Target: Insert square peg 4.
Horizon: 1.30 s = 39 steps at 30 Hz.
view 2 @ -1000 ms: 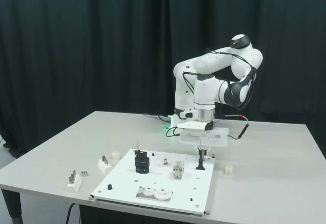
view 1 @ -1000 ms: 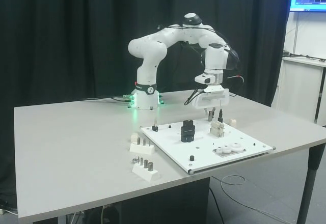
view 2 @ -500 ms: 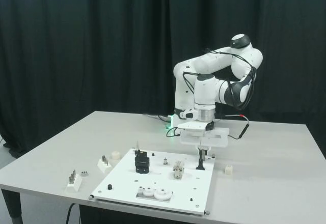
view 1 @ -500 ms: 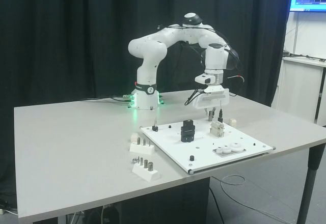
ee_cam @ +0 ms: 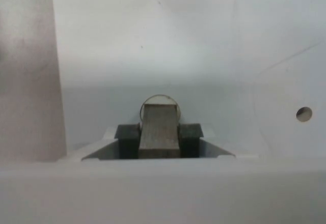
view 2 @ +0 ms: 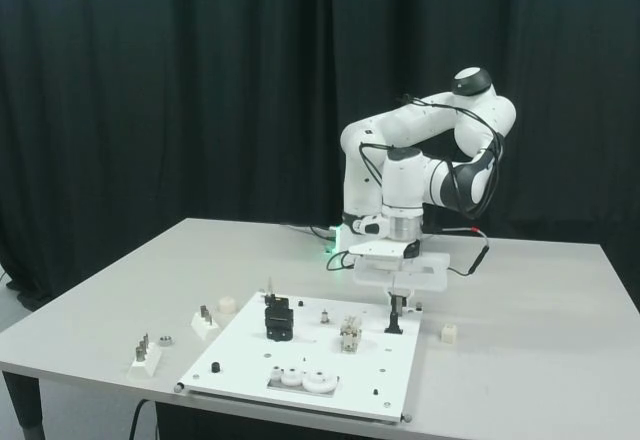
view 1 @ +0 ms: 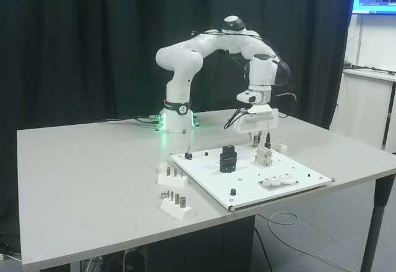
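Observation:
In the wrist view a grey square peg (ee_cam: 159, 130) sits clamped between my black finger pads (ee_cam: 128, 139). My gripper (ee_cam: 159, 138) is shut on it. A round ring (ee_cam: 159, 101) on the white board (ee_cam: 153, 46) shows just past the peg's tip. From the room views my gripper (view 1: 255, 138) (view 2: 397, 303) hangs a little above the far corner of the white board (view 1: 247, 182) (view 2: 330, 360), close to a small black post (view 1: 268, 143) (view 2: 394, 326).
On the board stand a black block (view 1: 228, 159) (view 2: 275, 320), a white-grey fixture (view 1: 264, 156) (view 2: 348, 336) and white gears (view 1: 278, 182) (view 2: 300, 378). Two white peg holders (view 1: 172, 176) (view 1: 177, 207) lie on the grey table. A small white cube (view 1: 283, 148) (view 2: 449, 333) rests beside the board.
My hand with the peg has risen slightly above the board's far corner. Nothing else has moved.

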Each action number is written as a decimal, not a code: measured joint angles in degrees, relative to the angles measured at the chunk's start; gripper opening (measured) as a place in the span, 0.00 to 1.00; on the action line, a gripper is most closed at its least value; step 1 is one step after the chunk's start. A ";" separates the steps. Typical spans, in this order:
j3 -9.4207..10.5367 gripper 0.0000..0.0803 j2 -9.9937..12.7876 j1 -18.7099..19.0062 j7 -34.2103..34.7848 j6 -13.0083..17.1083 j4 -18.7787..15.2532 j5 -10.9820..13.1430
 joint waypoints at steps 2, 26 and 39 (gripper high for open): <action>0.16 0.19 0.00 0.00 0.00 0.20 0.00 0.07; 0.29 0.34 0.00 0.16 -0.10 0.36 0.03 -0.27; -2.02 0.98 0.00 0.03 -1.74 -1.31 -0.14 -1.74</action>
